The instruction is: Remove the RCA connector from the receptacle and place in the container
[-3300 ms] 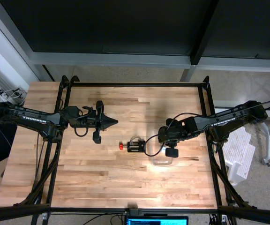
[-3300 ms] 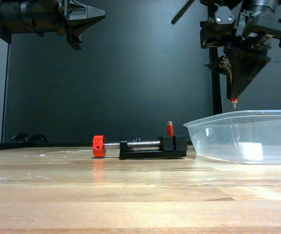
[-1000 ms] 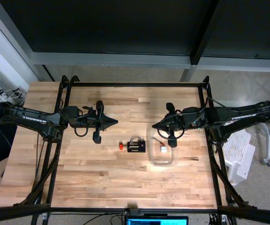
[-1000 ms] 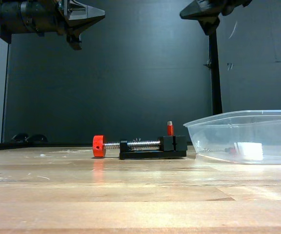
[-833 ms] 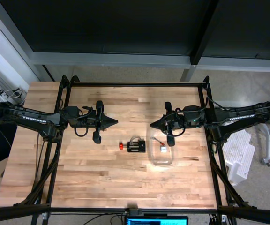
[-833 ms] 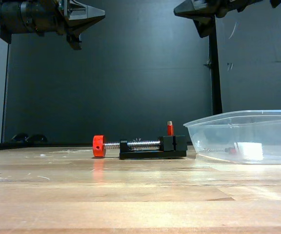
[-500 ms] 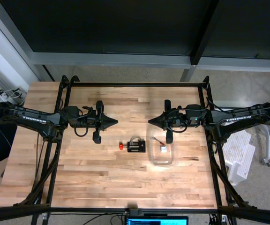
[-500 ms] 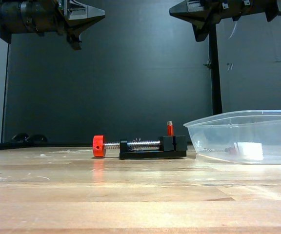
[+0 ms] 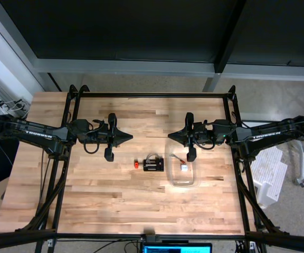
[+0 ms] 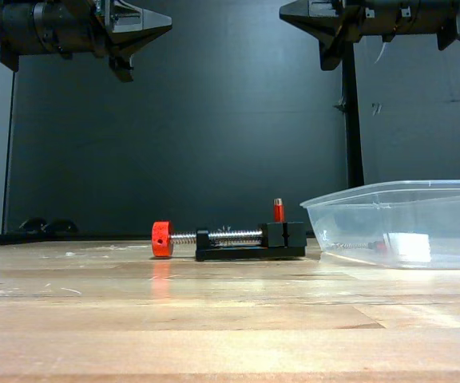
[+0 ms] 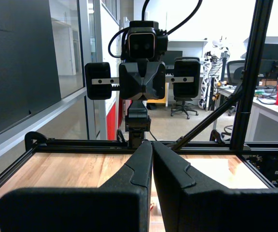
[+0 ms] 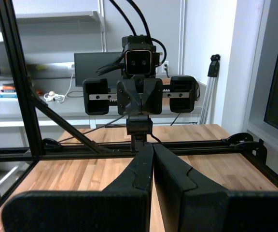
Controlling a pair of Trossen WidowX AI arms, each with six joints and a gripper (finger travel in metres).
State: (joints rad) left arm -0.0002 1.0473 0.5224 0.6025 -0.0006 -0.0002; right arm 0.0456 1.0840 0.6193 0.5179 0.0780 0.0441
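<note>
Wooden bench (image 9: 115, 205): my left tool (image 9: 130, 137) and right tool (image 9: 169, 136) hang high, both pinched closed, empty. In the clear container (image 9: 183, 184), just beside the black receptacle (image 9: 153, 165), lies the RCA connector (image 9: 178, 158), likely light and slippery, best gripped mid-body.

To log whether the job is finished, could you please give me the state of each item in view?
receptacle: resting on the table, nothing gripping it.
container: upright, open, holding a white square piece.
RCA connector: out of the receptacle, lying flat in the container.
left gripper: shut, empty, high above the table.
right gripper: shut, empty, high above the table.
</note>
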